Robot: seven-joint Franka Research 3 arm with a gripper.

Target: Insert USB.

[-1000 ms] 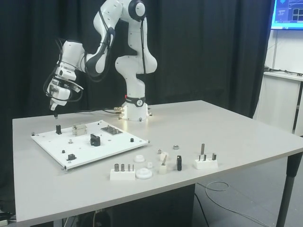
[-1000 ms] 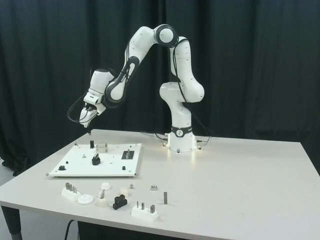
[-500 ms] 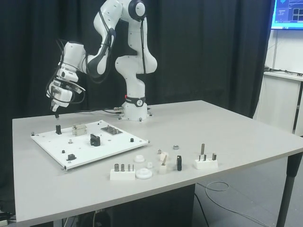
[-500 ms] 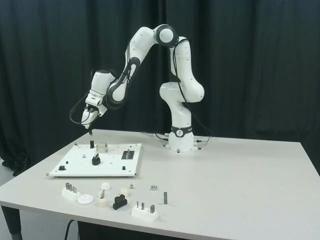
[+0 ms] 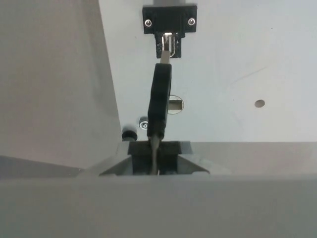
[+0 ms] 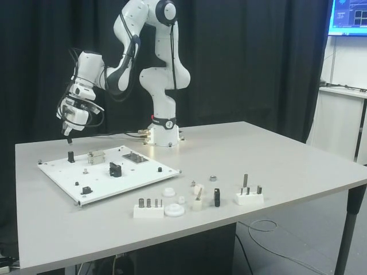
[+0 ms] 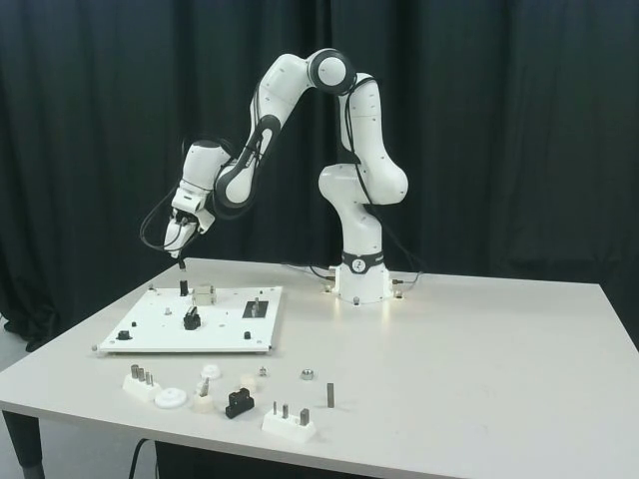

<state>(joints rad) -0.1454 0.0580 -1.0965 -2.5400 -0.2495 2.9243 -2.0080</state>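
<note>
the grey table fills the lower half of both room views, and the white arm rises from its far edge and bends over toward the left of the frame. under the arm's reach lies a white board with a few small black and grey fittings on it. nearer the front edge, well apart from the arm, sit loose bits: a white block of pegs, another peg block, and a small black piece.

the gripper hangs above the far left corner of the board, not touching it. its fingers are pinched on the usb stick, a slim black plug held at its back end and pointing down. in the wrist view the stick's tip shows just beside the black socket, which is screwed to the board with a grey metal slot showing; from the room views the stick looks clearly above the socket, so i'd say it is lined up but not yet in.

the stick looks light and stiff, hard plastic with a metal nose, so it should not flex. the grip at the rear body seems right, leaving the nose free. the plug is thin, so a slight tilt could make it jam at the slot's edge.
</note>
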